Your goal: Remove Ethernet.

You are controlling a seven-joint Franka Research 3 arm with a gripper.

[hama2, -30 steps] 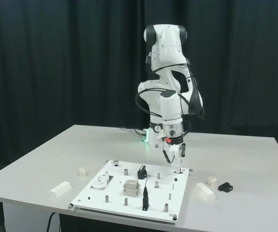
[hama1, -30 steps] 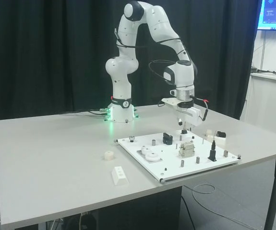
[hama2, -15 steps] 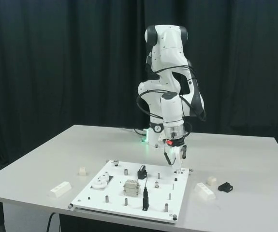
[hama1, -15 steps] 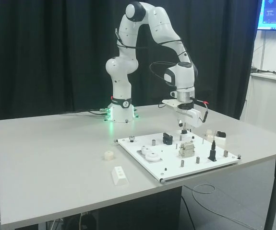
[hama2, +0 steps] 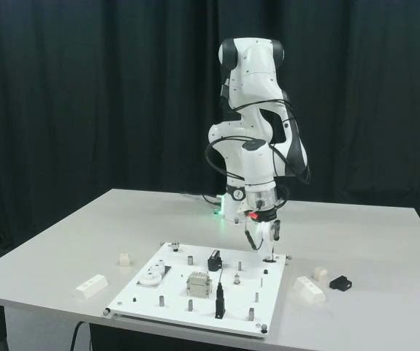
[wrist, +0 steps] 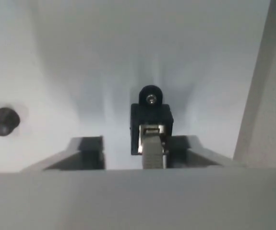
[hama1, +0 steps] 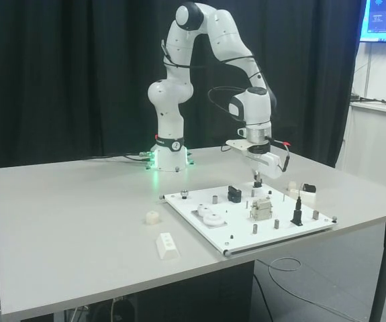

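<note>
Lying nearest on the grey tabletop (hama1: 72,201), at the lower middle of the first room view, is a white block (hama1: 167,245), and a small white piece (hama1: 152,217) is a little behind it. To the right of them lies the white board (hama1: 239,235). It carries a white round part (hama1: 211,216), a grey box-shaped connector (hama1: 260,210) and a black upright plug (hama1: 297,216) near its right edge.

Over the far corner of the board hangs the gripper (hama1: 256,176), pointing down, a little above a small black socket (hama1: 257,183). In the wrist view the grey Ethernet plug (wrist: 152,152) is seen at the lower middle of the frame, directly in front of this black socket, and it is between the two sides of the gripper. If the gripper clamps the plug or is released, one cannot tell.

Behind, the white arm (hama1: 209,40) rises from its base (hama1: 168,153), where a green light (hama1: 154,161) shines. A black curtain (hama1: 78,67) closes the background.
</note>
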